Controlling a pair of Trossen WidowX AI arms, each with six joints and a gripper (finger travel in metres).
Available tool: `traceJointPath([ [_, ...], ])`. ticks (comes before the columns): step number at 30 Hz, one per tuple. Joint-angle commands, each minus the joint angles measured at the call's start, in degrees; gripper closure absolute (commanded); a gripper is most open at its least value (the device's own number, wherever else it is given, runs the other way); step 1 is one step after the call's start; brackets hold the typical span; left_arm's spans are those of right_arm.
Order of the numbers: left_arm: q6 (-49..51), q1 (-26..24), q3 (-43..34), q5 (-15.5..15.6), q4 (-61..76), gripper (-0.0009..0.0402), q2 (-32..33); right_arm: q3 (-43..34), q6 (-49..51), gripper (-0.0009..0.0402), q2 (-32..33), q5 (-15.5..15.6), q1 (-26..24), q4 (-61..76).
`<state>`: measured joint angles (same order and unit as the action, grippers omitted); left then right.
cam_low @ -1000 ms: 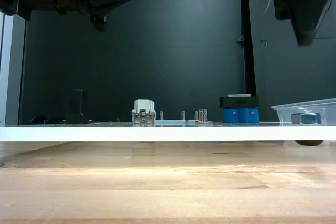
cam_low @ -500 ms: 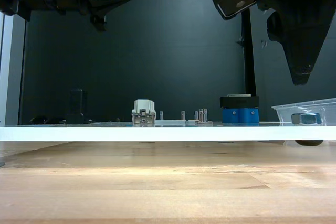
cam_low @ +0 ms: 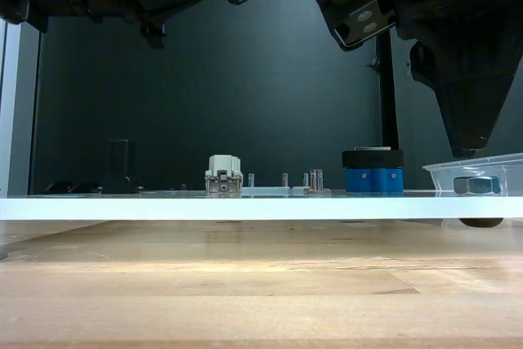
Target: Unfasten the M12 nut and place it in the container
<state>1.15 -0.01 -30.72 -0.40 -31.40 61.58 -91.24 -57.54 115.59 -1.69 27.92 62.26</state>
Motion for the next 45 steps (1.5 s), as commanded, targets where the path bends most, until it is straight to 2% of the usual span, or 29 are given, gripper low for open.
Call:
traceJointPath([
  [1, 0.0, 0.0, 0.0, 0.0, 0.0, 0.0393, 0.0, 0.2, 0.0, 0.0126, 0.4, 0.0, -0.1, -0.2],
  [19, 0.0, 0.0, 0.0, 0.0, 0.0, 0.0393, 0.0, 1.1, 1.1, 0.0136, 2.2, 0.3, -0.2, -3.0],
  [36, 0.0, 0.0, 0.0, 0.0, 0.0, 0.0393, 0.0, 1.7, 1.8, 0.0292, 2.2, 1.3, -0.2, -3.5],
  [45, 0.0, 0.0, 0.0, 0.0, 0.0, 0.0393, 0.0, 1.7, 9.2, 0.0362, 2.1, 1.4, -0.2, -4.2],
])
